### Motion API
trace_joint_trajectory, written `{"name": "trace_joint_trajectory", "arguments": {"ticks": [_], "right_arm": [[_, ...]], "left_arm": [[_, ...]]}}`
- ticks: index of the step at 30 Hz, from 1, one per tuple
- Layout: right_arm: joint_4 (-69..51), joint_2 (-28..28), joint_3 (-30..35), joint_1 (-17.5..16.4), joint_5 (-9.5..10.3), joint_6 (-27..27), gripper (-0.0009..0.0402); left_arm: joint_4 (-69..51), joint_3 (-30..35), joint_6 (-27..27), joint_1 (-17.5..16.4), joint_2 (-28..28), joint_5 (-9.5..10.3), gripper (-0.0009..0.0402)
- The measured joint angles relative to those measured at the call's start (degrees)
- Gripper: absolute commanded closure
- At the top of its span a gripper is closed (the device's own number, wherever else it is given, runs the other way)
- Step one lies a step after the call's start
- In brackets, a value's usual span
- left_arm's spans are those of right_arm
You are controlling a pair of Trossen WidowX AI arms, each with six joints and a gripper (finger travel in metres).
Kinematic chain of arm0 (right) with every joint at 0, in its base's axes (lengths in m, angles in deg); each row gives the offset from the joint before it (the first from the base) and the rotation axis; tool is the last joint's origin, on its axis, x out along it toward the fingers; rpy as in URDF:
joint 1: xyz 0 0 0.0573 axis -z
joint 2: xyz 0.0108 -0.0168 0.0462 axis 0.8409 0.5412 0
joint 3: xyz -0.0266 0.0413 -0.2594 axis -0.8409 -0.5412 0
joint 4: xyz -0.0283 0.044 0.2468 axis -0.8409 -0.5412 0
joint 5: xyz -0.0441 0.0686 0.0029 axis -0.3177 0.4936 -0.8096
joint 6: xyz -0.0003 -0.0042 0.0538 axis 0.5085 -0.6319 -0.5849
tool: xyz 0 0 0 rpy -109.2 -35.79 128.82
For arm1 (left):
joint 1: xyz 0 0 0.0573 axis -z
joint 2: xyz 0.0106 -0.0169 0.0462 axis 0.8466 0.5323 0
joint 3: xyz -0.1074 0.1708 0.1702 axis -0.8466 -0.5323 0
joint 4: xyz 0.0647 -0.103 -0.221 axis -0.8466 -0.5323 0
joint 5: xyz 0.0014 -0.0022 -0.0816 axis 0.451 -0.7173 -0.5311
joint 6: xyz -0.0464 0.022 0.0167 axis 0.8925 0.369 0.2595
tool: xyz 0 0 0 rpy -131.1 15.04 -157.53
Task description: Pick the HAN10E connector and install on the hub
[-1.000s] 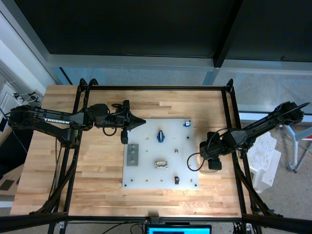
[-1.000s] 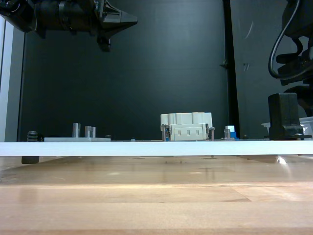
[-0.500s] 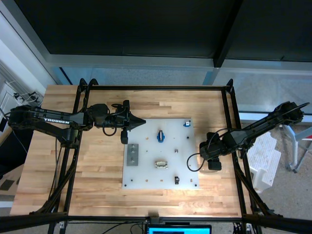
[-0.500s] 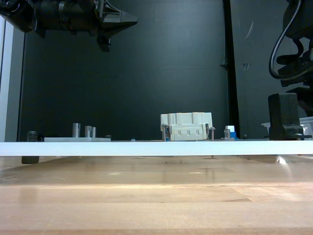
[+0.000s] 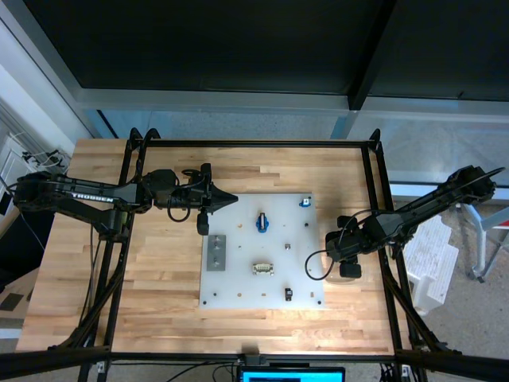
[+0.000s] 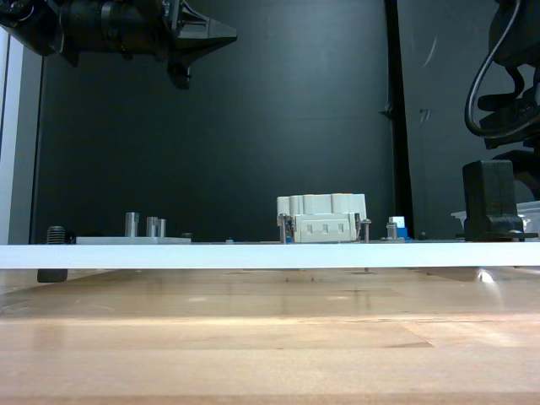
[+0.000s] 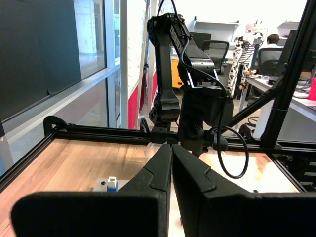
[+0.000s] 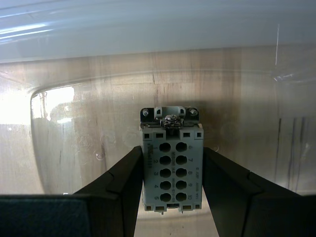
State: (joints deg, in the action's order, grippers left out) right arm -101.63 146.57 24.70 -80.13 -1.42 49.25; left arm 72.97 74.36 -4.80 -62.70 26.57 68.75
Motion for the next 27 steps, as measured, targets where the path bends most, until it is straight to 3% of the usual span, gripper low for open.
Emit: {"name": "trace_joint_trajectory", "arguments": {"ticks": [9, 27], "right_arm": [[-1.5, 0.0, 1.5, 0.0, 0.09, 0.0, 0.0366], [-13.2, 0.3, 19.7, 0.0, 0.35, -0.8, 0.0369]], "left_arm": [[0.0, 0.0, 0.0, 0.0, 0.0, 0.0, 0.0393], [0.0, 0.0, 0.0, 0.0, 0.0, 0.0, 0.0393]]}}
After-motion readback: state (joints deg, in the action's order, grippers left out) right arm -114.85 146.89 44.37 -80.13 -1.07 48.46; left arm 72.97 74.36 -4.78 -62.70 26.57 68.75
